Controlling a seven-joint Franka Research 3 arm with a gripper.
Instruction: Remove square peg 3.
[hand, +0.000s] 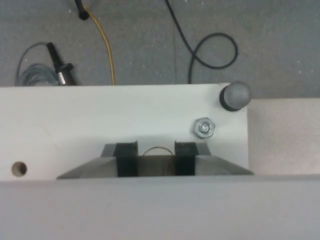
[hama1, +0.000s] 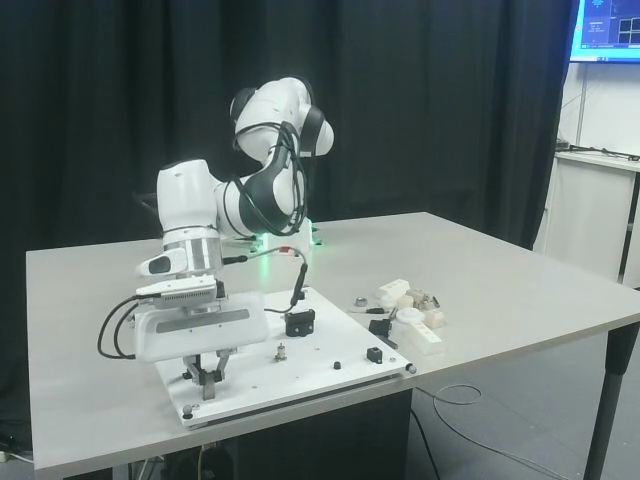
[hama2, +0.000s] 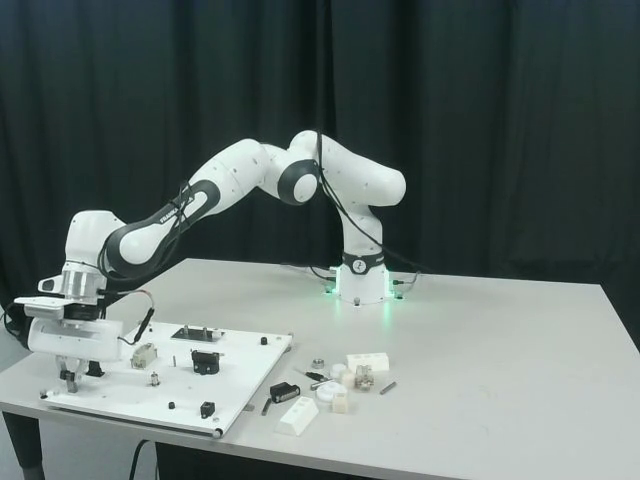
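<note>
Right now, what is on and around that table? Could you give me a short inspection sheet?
Surface: grey table, with a white board at its corner.
Job's things: the peg is hidden between the jaws in the wrist view; its shape cannot be told.
Clutter: loose white blocks and small parts beside the board; a hex nut and a black knob on the board.
Grippers: gripper low over the board's corner, jaws close around something.
Cables: black cable looping on the floor; cable along the arm.
Surroundings: black curtains; green light at the arm's base.
</note>
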